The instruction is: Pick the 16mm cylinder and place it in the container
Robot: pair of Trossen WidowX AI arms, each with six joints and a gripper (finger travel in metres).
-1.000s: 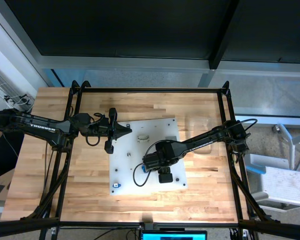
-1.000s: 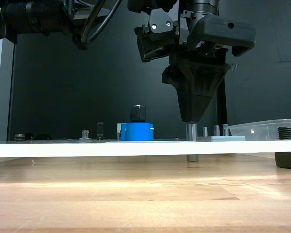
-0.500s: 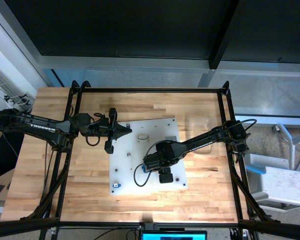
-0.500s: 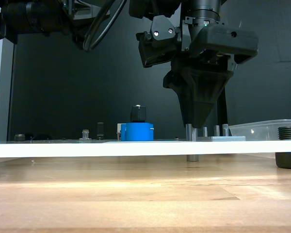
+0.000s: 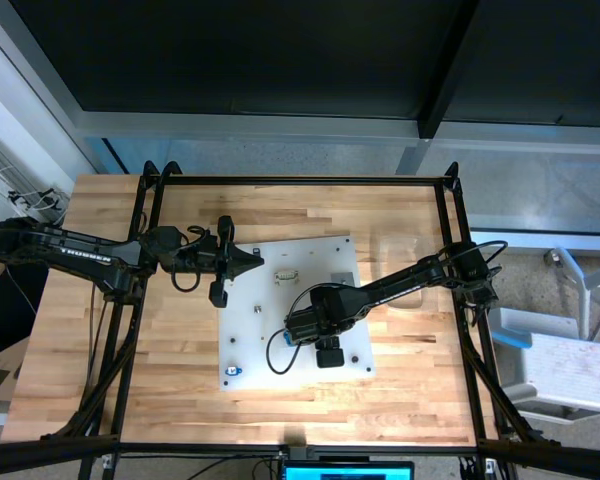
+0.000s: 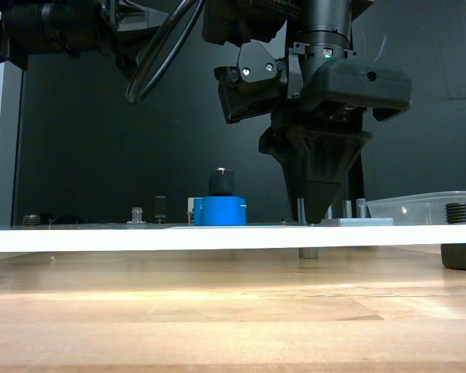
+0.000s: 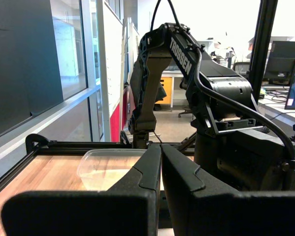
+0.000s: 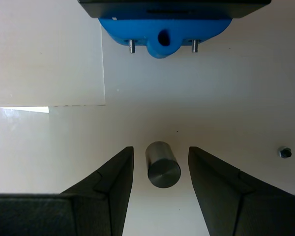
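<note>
The right gripper (image 5: 327,350) hangs over the near right part of the white board (image 5: 280,330). Its jaws are wide, one on each side of the upright peg (image 8: 163,164), not touching it. The tips look low enough, so close gently and evenly, then lift straight up before swinging to the tub (image 5: 400,272), far right on the worktop (image 5: 130,350). The left gripper (image 5: 252,262) rests at the board's far left edge, jaws closed.

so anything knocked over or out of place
Nothing stands out. The 16mm cylinder stands upright on the white board between the fingers of the open right gripper, the container sits level, and the shut left gripper hangs by the board's left edge.
</note>
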